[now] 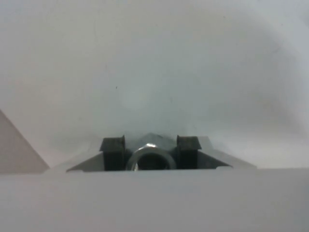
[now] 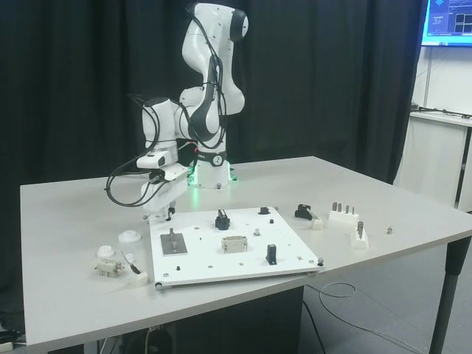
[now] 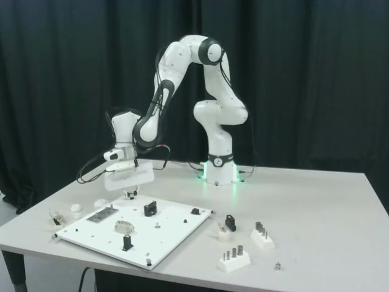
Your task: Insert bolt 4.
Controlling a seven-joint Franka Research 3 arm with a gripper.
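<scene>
In the wrist view a metal bolt [image 1: 151, 158] with a round shiny head sits between my two black fingertips [image 1: 112, 152], touching both. My gripper [image 1: 150, 153] is shut on it. In the room views the gripper [image 2: 158, 216] [image 3: 129, 194] hangs low and points down at the far left corner of the white board [image 2: 236, 259] [image 3: 173, 236], right at its edge. The bolt's shaft and the hole under it are hidden. The white camera mount fills the lower part of the wrist view.
On the board stand a grey post plate [image 2: 171, 243], a black knob [image 2: 222, 220], a grey socket [image 2: 232, 244] and a black clip [image 2: 271, 253]. White blocks with bolts [image 2: 343, 213] [image 3: 234, 258] lie right of it. Small white parts [image 2: 129, 237] lie left.
</scene>
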